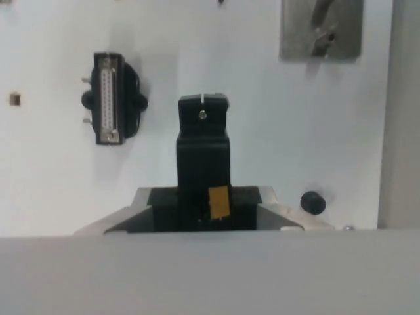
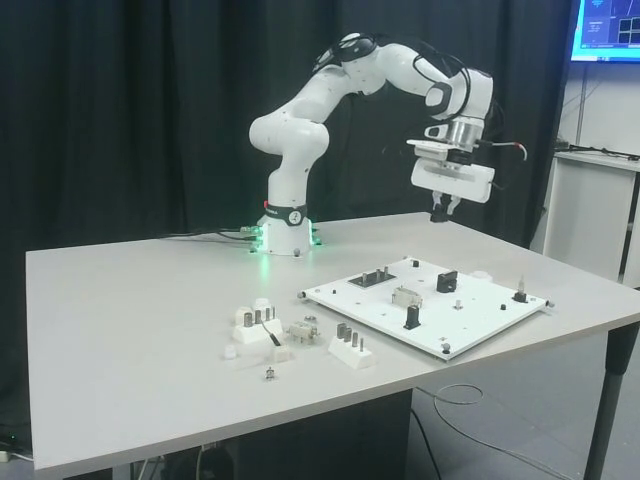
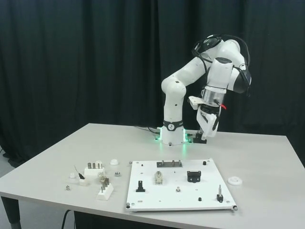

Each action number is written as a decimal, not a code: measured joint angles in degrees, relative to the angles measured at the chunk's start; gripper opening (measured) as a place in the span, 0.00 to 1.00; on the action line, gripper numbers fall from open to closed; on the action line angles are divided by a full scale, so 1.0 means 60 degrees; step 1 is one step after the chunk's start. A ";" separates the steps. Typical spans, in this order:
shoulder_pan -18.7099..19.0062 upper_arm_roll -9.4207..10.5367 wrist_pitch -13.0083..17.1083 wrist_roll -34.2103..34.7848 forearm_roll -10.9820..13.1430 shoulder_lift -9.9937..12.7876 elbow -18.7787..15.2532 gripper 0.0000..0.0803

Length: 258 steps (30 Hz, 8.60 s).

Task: Insert D-SUB.

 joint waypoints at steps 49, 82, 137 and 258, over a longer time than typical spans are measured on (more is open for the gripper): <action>-0.1847 0.0856 0.0991 -0.1066 0.1498 0.0010 0.0333 0.19; -0.2869 0.1845 0.0902 -0.1178 0.1999 0.0012 0.0726 0.19; -0.3184 0.2570 0.0928 -0.1188 0.2994 0.0780 0.0738 0.19; -0.3313 0.2573 0.0694 -0.1693 0.3102 0.1001 0.0979 0.19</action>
